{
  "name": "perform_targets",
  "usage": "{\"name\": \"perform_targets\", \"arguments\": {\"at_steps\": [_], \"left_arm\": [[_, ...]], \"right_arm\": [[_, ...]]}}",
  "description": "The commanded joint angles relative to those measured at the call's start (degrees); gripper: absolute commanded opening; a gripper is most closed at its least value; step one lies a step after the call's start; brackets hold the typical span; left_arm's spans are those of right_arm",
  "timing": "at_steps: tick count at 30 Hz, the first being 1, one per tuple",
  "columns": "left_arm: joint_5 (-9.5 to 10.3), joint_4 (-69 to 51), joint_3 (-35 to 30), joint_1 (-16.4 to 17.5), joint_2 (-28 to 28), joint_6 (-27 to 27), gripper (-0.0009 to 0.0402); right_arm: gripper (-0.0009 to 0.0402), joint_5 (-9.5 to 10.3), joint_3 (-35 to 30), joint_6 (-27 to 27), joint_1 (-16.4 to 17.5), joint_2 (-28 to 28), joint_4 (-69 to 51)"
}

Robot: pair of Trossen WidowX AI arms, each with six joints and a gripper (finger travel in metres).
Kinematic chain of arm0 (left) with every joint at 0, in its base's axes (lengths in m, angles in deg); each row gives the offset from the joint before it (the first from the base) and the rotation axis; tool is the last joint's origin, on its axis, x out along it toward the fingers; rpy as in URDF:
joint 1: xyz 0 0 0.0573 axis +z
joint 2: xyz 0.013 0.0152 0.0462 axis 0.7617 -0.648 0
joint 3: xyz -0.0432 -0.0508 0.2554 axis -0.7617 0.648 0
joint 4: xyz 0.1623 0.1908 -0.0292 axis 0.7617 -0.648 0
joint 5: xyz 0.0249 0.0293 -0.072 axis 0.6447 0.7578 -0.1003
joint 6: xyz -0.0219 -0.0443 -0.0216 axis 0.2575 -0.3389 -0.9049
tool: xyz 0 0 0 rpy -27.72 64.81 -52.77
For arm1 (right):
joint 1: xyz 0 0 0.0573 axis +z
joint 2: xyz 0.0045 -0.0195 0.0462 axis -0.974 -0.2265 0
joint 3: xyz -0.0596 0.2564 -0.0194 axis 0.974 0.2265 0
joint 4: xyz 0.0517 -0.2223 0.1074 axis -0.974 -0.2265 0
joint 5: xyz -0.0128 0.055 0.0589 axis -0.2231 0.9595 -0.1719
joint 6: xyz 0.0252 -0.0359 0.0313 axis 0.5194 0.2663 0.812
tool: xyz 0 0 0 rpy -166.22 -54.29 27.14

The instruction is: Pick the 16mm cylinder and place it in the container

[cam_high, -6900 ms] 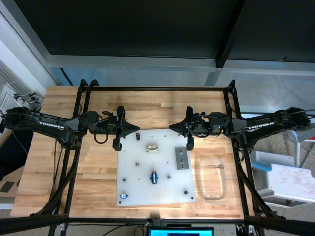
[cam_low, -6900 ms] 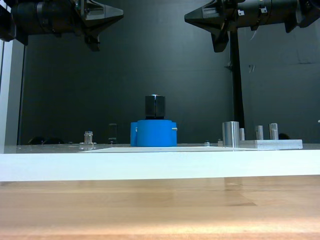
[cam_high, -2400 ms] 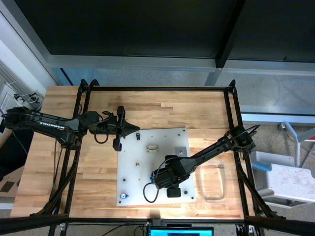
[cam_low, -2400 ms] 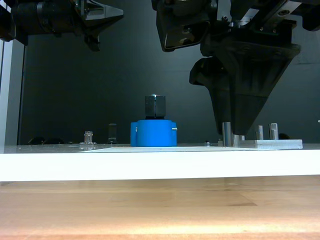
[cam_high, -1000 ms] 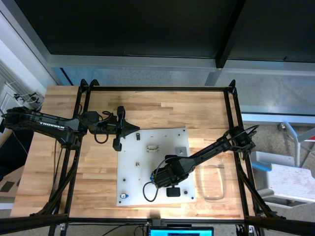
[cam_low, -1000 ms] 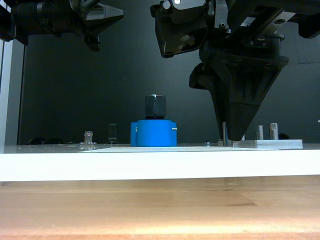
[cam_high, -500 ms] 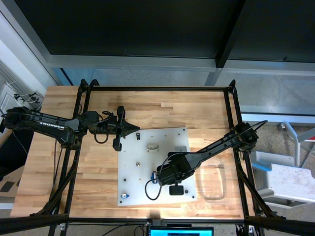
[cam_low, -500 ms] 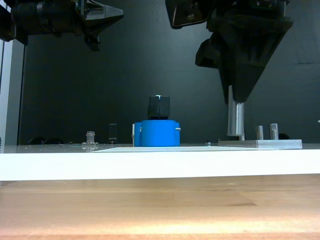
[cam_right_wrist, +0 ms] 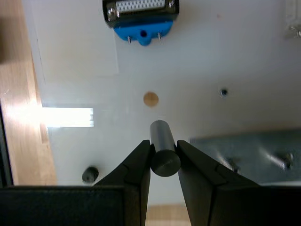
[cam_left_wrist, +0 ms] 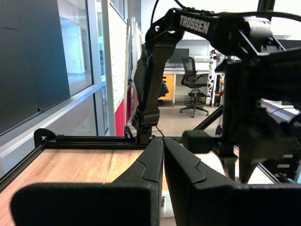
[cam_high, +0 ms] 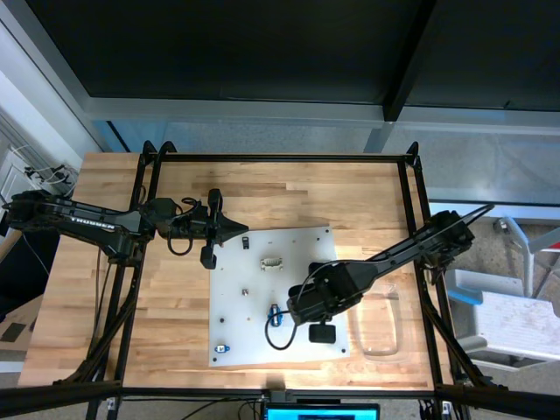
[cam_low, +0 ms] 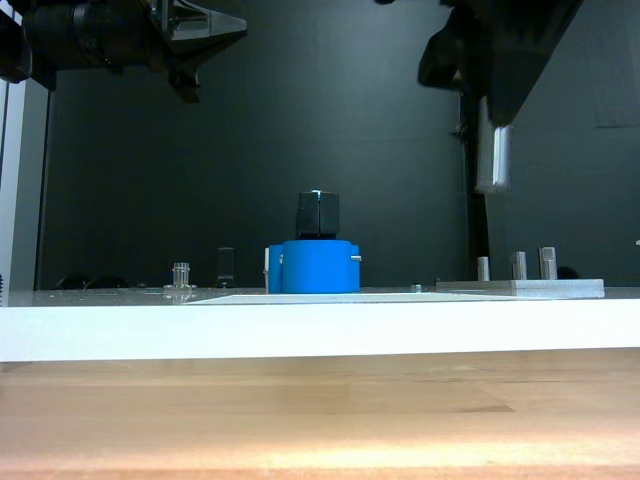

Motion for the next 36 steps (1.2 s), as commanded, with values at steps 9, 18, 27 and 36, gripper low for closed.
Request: {"name": "perform_targets", "arguments": {"at_steps": [9, 18, 27, 36], "left_arm": [[0.00, 0.0, 0.0, 0.0, 0.0, 0.0, 0.0000], [0.00, 0.0, 0.0, 0.0, 0.0, 0.0, 0.0000], [0.00, 0.0, 0.0, 0.0, 0.0, 0.0, 0.0000], [0.00, 0.0, 0.0, 0.0, 0.0, 0.0, 0.0000]], "right_arm": [[0.0032, -0.46, 5.0, 8.6, 3.4, 6.5, -0.3], [0.0032, -0.48, 11.5, 15.7, 7.1, 11.3, 0.1], [0.0032, -0.44, 18.1, 19.7, 9.2, 16.2, 1.4], [0.0032, -0.42, 24.1, 22.8, 11.0, 21.2, 2.4]]}}
